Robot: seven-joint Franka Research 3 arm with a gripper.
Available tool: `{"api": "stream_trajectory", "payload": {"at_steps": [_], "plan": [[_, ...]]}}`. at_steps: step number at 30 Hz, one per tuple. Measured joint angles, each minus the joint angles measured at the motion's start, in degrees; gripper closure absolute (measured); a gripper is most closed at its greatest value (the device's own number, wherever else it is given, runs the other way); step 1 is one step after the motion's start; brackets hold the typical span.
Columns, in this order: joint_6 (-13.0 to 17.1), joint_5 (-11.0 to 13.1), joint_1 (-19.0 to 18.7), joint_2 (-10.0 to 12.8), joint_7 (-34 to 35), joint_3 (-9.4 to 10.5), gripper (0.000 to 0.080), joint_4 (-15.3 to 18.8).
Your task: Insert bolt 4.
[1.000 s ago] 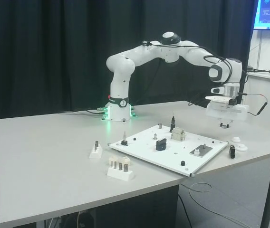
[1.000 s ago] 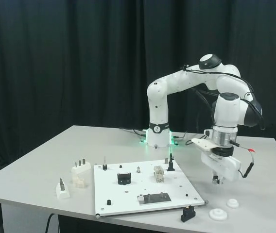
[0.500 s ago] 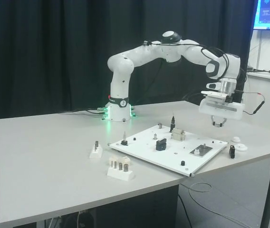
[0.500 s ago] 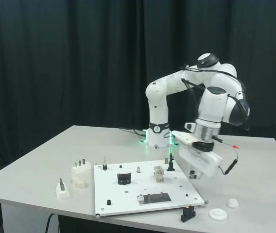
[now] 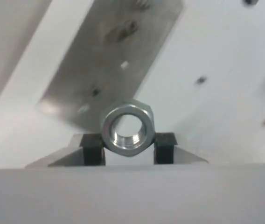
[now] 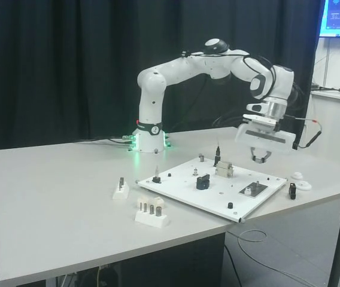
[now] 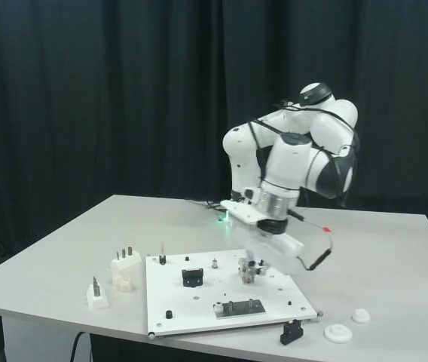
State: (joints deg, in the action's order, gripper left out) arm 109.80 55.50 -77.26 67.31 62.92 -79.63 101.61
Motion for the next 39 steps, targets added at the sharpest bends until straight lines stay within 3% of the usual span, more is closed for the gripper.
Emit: {"api": "stream_trajectory", "payload": {"at_steps": [11, 23, 33, 39], "plan": [[0.0, 0.99, 6.1, 1.78, -20.32, -0.22, 0.058, 0.61], [0.94, 6.93, 12.14, 5.81, -38.38, 0.13, 0.058, 0.6], [3.8, 11.06, 15.75, 5.98, -52.99, 2.56, 0.058, 0.14], [3.99, 12.76, 17.15, 6.15, -57.05, 2.77, 0.058, -0.7]]}}
